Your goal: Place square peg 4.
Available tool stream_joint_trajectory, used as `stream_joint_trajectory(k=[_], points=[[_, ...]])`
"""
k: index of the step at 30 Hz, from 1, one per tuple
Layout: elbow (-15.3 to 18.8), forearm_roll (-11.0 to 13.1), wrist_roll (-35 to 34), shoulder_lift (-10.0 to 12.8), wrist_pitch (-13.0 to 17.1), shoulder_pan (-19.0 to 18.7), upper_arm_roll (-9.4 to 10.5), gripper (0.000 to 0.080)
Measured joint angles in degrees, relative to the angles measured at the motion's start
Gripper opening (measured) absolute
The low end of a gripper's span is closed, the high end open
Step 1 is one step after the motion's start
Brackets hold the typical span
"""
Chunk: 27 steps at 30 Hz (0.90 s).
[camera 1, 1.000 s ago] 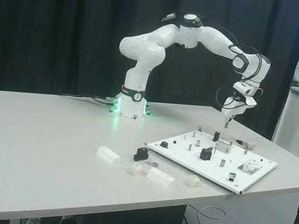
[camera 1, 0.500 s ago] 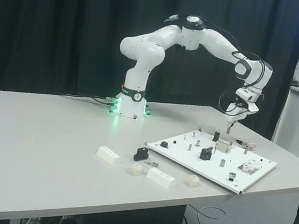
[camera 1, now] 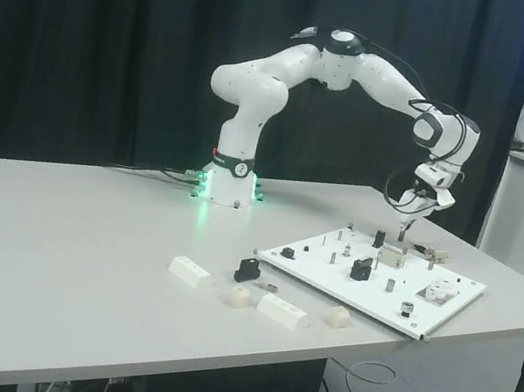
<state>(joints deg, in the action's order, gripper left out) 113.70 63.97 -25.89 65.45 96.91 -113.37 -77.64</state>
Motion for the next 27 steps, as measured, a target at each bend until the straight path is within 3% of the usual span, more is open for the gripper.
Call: stream_joint_trajectory(k=[10, 25, 26, 27], points=[[-0.89, 0.32, 0.03, 0.01, 0.53, 1.18, 1.67, 0.0150], [-1.14, 0.42, -1.12, 0.01, 0.57, 1.23, 1.72, 0.0150], [-1.15, 0.42, -1.14, 0.01, 0.57, 1.23, 1.72, 0.0435], [-1.16, 0.42, -1.15, 0.01, 0.57, 1.23, 1.72, 0.0435]])
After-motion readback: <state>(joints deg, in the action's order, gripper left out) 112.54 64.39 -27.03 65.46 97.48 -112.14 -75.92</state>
